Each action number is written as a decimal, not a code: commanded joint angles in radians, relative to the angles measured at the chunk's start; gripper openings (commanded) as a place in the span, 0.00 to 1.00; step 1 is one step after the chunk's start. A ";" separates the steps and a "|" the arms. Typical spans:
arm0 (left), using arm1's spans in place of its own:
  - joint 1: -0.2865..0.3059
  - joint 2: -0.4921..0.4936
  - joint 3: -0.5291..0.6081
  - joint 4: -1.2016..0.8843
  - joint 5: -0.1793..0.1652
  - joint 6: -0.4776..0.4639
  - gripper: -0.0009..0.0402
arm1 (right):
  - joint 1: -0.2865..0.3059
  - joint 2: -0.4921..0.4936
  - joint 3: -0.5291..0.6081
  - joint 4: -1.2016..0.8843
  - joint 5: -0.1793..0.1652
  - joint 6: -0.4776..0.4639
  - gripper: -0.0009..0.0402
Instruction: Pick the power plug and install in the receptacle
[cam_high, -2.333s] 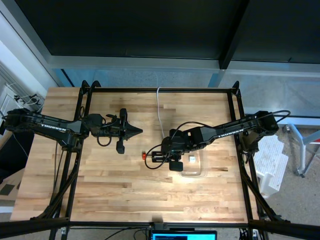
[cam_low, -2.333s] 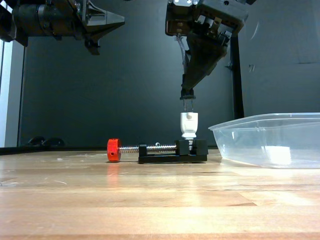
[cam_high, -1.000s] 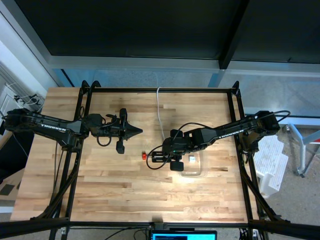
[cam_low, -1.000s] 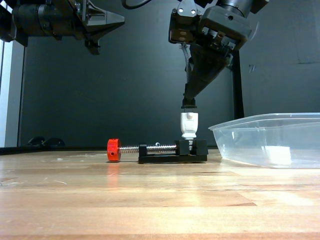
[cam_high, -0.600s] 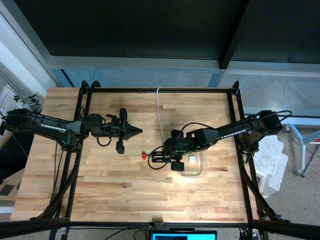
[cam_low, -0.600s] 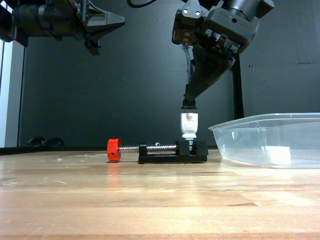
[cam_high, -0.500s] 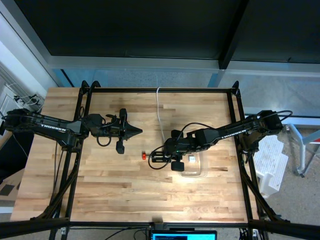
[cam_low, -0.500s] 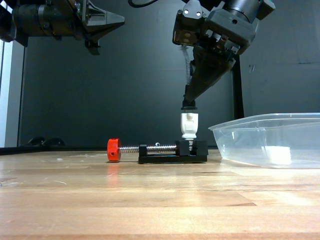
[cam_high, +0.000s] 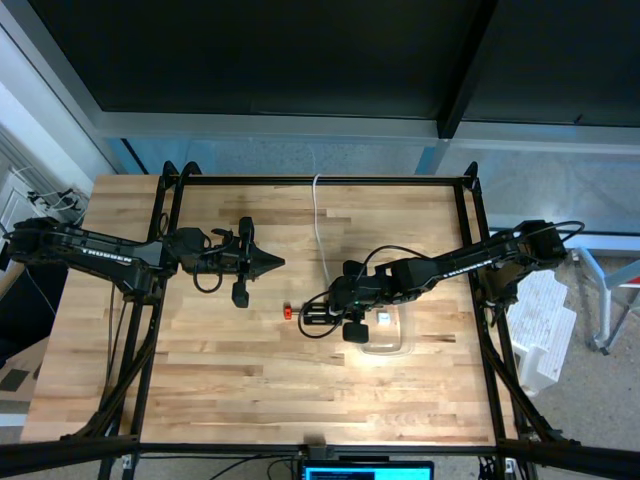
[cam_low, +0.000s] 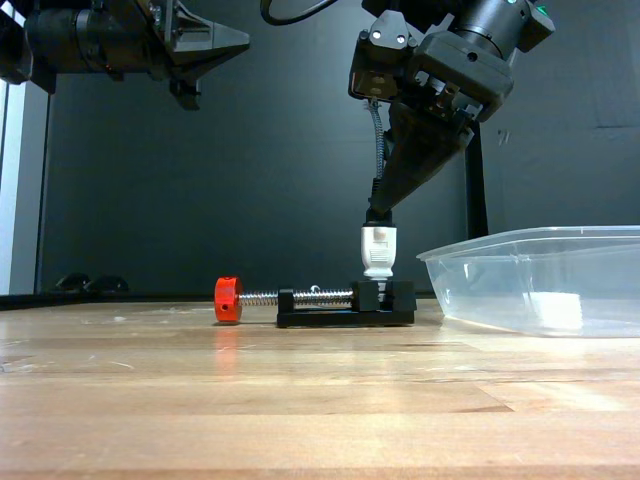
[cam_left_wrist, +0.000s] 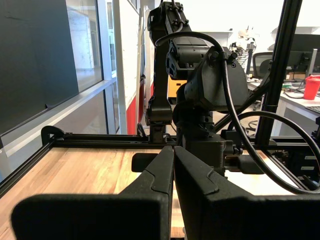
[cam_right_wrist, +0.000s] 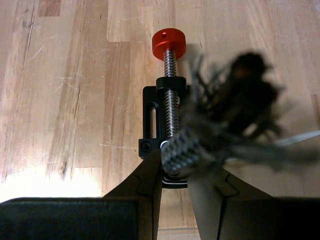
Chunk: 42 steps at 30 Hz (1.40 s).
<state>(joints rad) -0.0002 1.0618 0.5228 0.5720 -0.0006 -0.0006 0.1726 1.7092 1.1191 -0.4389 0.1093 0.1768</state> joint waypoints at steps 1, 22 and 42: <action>0.000 0.000 0.000 0.001 0.000 0.000 0.02 | 0.000 -0.002 0.000 -0.012 0.003 -0.002 0.03; 0.000 0.000 0.000 0.001 0.000 0.000 0.02 | 0.000 -0.048 0.070 -0.087 0.003 0.002 0.33; 0.000 0.000 0.000 0.001 0.000 0.000 0.02 | -0.001 -0.201 0.058 -0.171 0.003 -0.064 0.36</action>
<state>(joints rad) -0.0002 1.0618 0.5228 0.5728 -0.0006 -0.0002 0.1719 1.5257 1.1835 -0.6144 0.1120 0.1341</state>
